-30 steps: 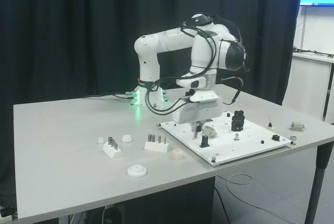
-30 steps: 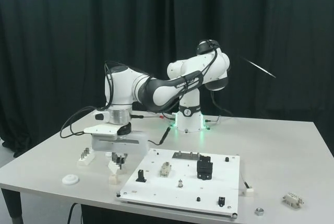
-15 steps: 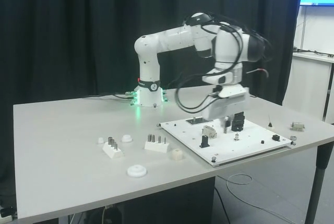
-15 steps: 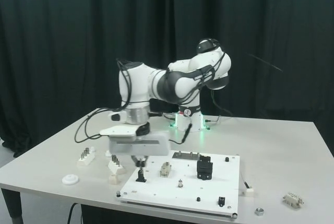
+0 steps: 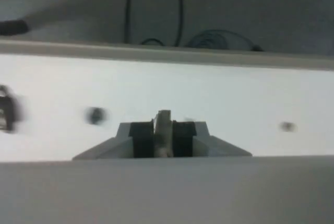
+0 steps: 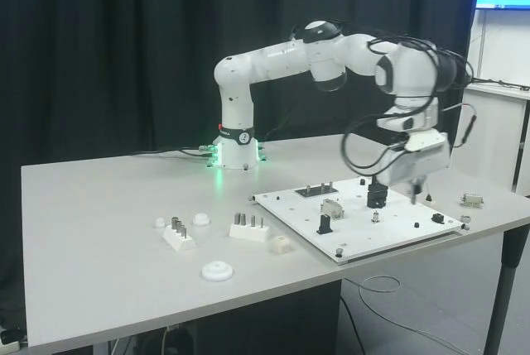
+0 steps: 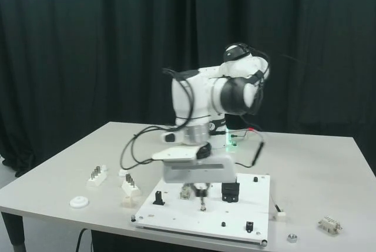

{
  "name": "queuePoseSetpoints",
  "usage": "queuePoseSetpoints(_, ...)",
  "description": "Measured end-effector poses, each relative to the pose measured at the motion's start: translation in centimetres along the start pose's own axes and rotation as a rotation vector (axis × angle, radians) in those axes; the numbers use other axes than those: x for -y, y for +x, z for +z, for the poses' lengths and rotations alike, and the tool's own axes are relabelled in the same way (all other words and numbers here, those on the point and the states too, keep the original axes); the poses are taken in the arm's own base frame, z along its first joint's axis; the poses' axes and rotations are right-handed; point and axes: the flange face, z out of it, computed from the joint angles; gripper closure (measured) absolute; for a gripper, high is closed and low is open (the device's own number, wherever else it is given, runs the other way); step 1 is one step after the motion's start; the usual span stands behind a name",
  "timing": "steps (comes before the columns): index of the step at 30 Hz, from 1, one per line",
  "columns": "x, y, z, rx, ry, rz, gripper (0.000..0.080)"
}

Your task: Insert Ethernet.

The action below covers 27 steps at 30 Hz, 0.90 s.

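Observation:
My gripper (image 6: 411,191) hangs low over the right part of the white board (image 6: 397,235), just right of a tall black block (image 6: 378,192). The second room view has the gripper (image 7: 200,190) left of that block (image 7: 230,190). Between the black fingers (image 5: 141,139) in the wrist view sits a thin pale piece (image 5: 163,130); I cannot tell what it is. The gripper (image 5: 163,145) is shut on it. A small white plug with a black cable (image 7: 279,214) lies at the board's right edge. A small black socket (image 7: 249,226) sits near the board's front right corner.
Left of the board stand two white peg blocks (image 6: 178,233) (image 6: 248,227), a small cube (image 6: 281,244) and a white disc (image 6: 217,271). A grey connector (image 6: 471,199) lies near the table's right edge. Several small fixtures stand on the board.
The arm has swung fast from the board's left edge across to its right side. The gripper's fingers look the same throughout.

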Motion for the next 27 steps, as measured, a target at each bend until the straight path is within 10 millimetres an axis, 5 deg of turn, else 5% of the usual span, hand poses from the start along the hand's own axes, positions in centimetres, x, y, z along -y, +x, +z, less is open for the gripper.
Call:
queuePoseSetpoints(12,6.2,-6.4,1.8,0.000,-0.049,0.009,0.0731)
queuePoseSetpoints(27,8.8,-11.1,4.5,-0.042,-0.130,0.006,0.0731)
